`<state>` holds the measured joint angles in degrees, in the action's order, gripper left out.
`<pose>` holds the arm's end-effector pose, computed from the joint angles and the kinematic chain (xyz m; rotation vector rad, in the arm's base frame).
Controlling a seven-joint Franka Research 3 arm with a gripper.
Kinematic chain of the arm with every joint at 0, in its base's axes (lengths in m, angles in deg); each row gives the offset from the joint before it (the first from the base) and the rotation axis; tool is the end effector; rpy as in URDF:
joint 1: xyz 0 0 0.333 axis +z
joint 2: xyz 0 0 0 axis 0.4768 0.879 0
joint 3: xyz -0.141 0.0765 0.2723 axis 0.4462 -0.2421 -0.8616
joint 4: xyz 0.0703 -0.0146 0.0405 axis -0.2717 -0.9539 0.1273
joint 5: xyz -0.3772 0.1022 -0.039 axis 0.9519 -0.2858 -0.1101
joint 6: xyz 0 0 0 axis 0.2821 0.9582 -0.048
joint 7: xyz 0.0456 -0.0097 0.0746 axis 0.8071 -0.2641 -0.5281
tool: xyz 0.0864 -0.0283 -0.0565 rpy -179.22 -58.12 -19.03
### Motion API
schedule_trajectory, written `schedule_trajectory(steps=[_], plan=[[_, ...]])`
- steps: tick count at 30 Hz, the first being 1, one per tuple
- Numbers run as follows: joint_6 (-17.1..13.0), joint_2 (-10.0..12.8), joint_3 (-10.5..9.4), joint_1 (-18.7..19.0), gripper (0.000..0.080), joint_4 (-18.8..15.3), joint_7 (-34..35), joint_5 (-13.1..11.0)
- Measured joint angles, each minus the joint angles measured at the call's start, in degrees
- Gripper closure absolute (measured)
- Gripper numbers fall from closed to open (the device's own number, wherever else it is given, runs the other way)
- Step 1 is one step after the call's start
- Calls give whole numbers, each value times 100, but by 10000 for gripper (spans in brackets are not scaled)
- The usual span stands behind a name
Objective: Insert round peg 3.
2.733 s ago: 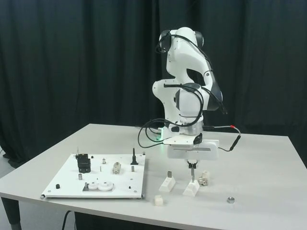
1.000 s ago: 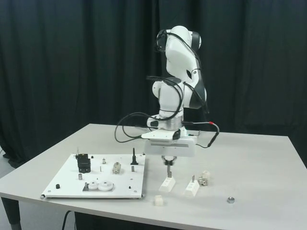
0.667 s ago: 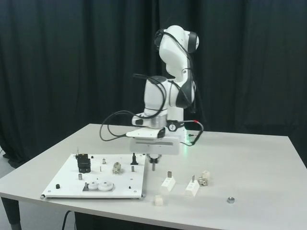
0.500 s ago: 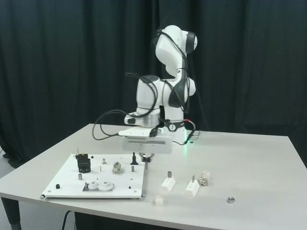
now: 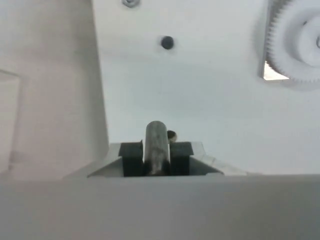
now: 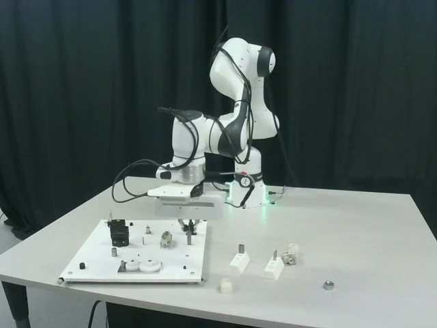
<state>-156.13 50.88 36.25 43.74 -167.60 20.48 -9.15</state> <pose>0.6003 -0.0580 0.2949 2.9438 -0.8606 -0.0341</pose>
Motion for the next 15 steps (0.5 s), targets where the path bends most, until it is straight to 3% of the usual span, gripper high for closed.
schedule_trajectory(steps=[15], plan=[[-120,259,-4,-137,695,-2,-284,-89]])
